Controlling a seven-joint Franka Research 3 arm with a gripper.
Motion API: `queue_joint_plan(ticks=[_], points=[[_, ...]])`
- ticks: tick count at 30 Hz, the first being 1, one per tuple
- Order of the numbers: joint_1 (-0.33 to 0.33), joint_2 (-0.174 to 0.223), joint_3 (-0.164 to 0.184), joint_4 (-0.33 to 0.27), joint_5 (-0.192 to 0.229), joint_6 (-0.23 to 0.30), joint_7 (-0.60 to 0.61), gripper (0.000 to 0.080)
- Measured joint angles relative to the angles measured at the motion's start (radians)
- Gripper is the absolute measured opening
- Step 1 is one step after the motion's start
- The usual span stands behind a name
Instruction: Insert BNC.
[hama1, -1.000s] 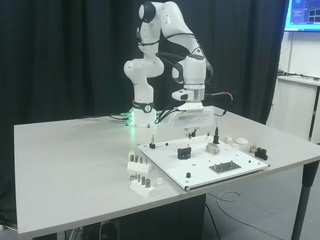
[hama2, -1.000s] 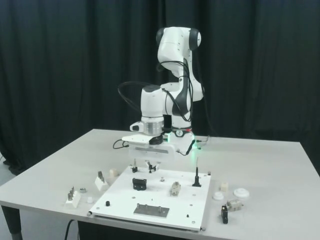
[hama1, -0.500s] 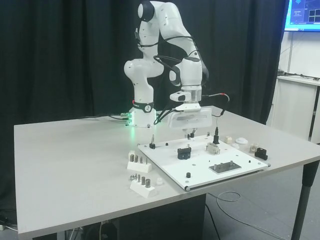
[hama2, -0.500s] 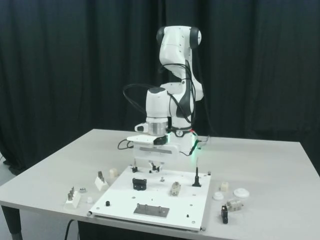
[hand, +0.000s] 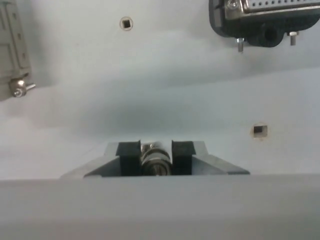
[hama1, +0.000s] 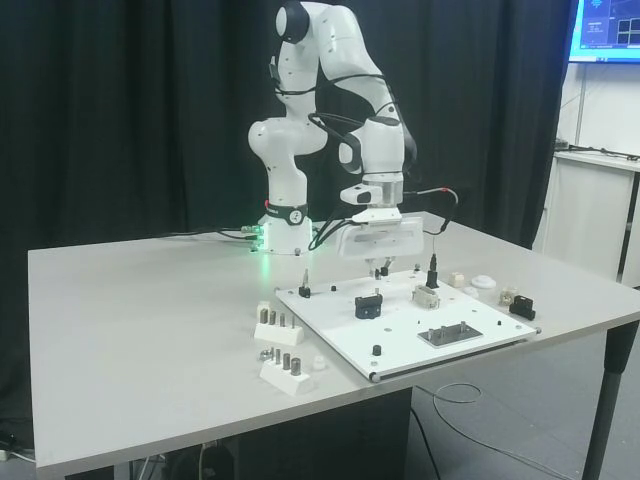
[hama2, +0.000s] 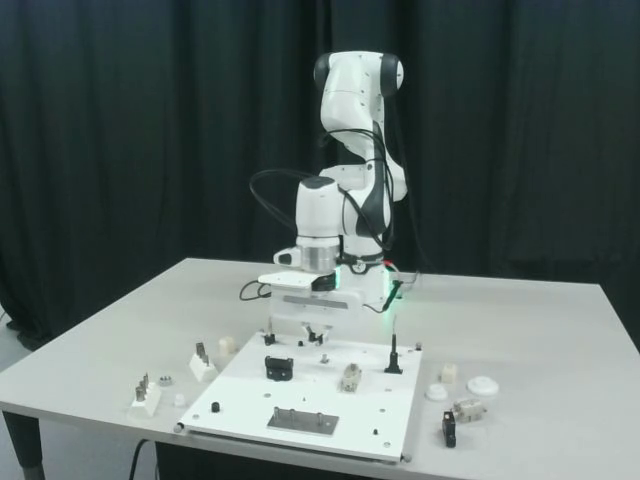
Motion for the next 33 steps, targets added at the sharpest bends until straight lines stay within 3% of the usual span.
queue_joint_plan(ticks=[33], points=[[0.022,0.006,0.001,-0.020,-0.001,0.003,0.049,0.0126]])
